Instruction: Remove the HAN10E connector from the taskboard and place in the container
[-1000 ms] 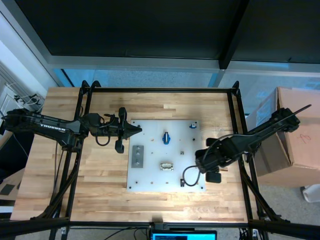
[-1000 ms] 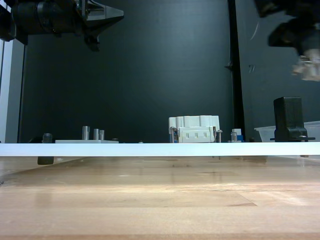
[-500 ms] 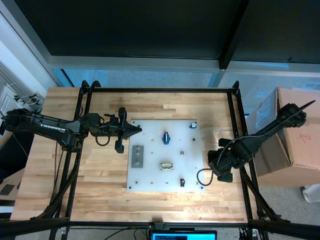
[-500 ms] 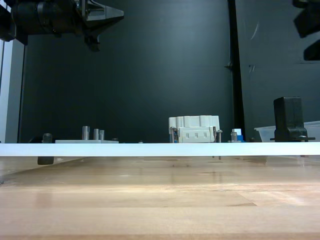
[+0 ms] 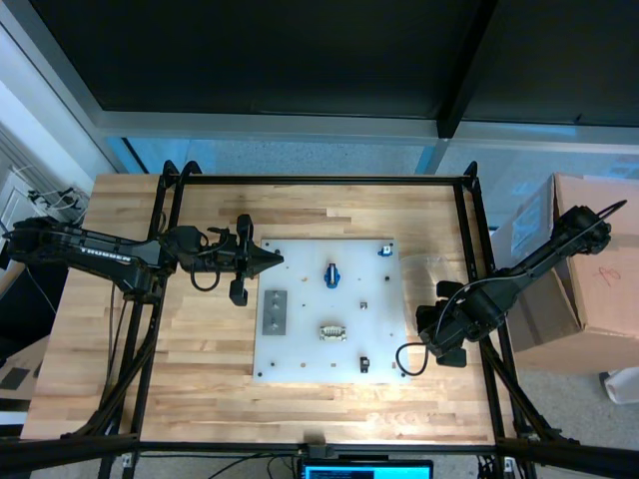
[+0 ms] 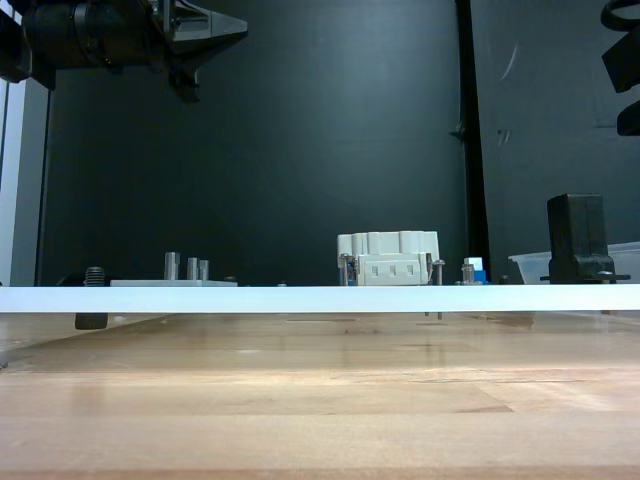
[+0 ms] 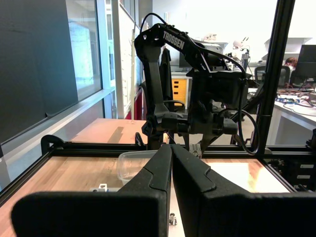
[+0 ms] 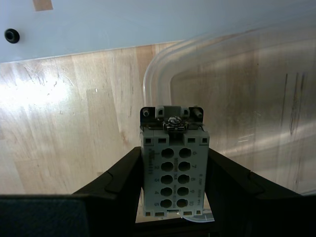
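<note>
We see the right gripper [image 8: 174, 170] clamped on the HAN10E connector [image 8: 174, 133], holding it off the taskboard [image 5: 300, 344], over a corner of the container [image 8: 148, 84]. The left gripper [image 7: 171, 148] hangs above the taskboard's far-left corner, fingers pressed together, empty.

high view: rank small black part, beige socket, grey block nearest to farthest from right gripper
1. small black part, board's near right
2. beige socket, board's middle
3. grey block, board's left
Right gripper holds the HAN10E connector right of the board; left gripper hangs over its far-left corner.
</note>
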You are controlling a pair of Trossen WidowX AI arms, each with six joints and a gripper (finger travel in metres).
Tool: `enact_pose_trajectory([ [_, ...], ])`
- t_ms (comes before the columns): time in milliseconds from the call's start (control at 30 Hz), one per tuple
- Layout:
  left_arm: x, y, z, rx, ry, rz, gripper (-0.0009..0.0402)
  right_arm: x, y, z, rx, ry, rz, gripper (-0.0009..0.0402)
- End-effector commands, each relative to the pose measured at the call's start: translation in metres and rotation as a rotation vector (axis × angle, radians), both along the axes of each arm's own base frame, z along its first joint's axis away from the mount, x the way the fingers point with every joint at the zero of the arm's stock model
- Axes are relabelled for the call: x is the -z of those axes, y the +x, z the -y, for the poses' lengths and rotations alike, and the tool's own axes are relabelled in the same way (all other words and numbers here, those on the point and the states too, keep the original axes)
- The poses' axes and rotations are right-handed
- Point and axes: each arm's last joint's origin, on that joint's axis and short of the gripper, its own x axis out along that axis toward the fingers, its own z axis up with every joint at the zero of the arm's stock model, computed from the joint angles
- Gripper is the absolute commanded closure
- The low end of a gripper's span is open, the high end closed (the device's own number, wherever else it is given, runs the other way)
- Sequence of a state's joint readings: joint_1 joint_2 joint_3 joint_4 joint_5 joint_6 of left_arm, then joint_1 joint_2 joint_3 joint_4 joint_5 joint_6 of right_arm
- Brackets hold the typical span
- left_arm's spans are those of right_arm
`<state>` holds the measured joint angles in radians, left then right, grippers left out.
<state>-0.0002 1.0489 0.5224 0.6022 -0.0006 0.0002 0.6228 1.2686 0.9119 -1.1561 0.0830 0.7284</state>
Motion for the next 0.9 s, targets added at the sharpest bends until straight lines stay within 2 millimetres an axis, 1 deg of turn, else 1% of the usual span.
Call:
enact_pose_trajectory([
  [33,-0.0002,0.0,-0.0001,0.0,0.0,0.001,0.0393,0.0006,0.0002,-0.0006,-0.002,0.003,0.003,0.0382],
  [167,-0.0001,0.0001,0.0,0.0,0.0,0.0,0.0393,0.0009,0.0003,-0.001,-0.003,0.005,0.006,0.0352],
  [433,-0.0001,0.0001,-0.0001,0.0,0.0,0.0,0.0393,0.0026,-0.0002,-0.0012,-0.005,0.004,0.006,0.0244],
  [567,-0.0002,0.0,-0.0001,0.0,0.0,0.001,0.0393,0.0027,-0.0002,-0.0012,-0.004,0.004,0.006,0.0199],
  [767,-0.0001,0.0001,-0.0001,0.0,0.0,0.0,0.0393,0.0027,-0.0001,-0.0014,0.002,0.007,0.007,0.0141],
  [900,-0.0001,0.0001,-0.0001,0.0,0.0,0.0,0.0393,0.0027,0.0,-0.0014,0.003,0.007,0.008,0.011],
])
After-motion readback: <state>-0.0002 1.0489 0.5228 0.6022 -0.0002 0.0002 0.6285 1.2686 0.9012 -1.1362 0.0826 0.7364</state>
